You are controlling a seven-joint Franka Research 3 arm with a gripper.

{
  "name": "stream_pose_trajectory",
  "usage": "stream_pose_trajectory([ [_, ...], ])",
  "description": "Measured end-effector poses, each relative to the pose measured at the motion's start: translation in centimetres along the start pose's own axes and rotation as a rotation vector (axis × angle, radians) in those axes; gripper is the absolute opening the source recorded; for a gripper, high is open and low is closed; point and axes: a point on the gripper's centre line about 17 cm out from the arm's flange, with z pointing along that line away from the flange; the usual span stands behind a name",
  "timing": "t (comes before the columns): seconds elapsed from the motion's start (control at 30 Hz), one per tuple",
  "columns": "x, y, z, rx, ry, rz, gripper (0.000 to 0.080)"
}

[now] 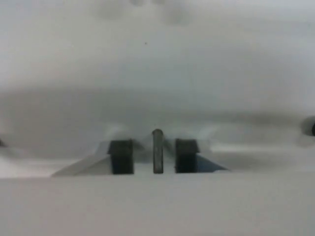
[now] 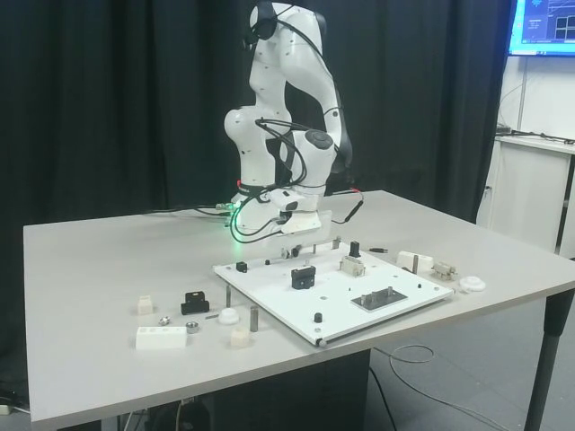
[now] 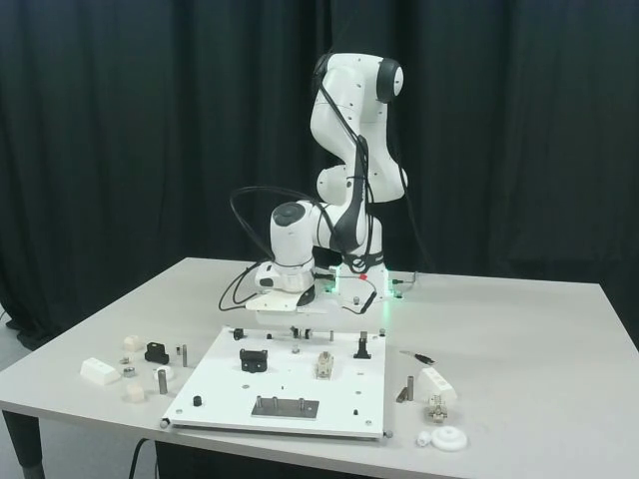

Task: Remove round peg 1.

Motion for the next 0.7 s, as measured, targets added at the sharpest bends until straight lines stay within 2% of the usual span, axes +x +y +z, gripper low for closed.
stream_pose_trajectory([
  [0.23, 0.03, 0.27, -0.02, -0.004, 0.002, -0.001, 0.0196],
  [0.27, 0.03, 0.28, -0.02, -0.004, 0.002, -0.001, 0.0057],
  [0.3, 0.04, 0.28, -0.01, -0.003, 0.002, -0.001, 0.0036],
  [0.7, -0.04, 0.23, -0.07, 0.0, -0.001, 0.0, 0.0037],
])
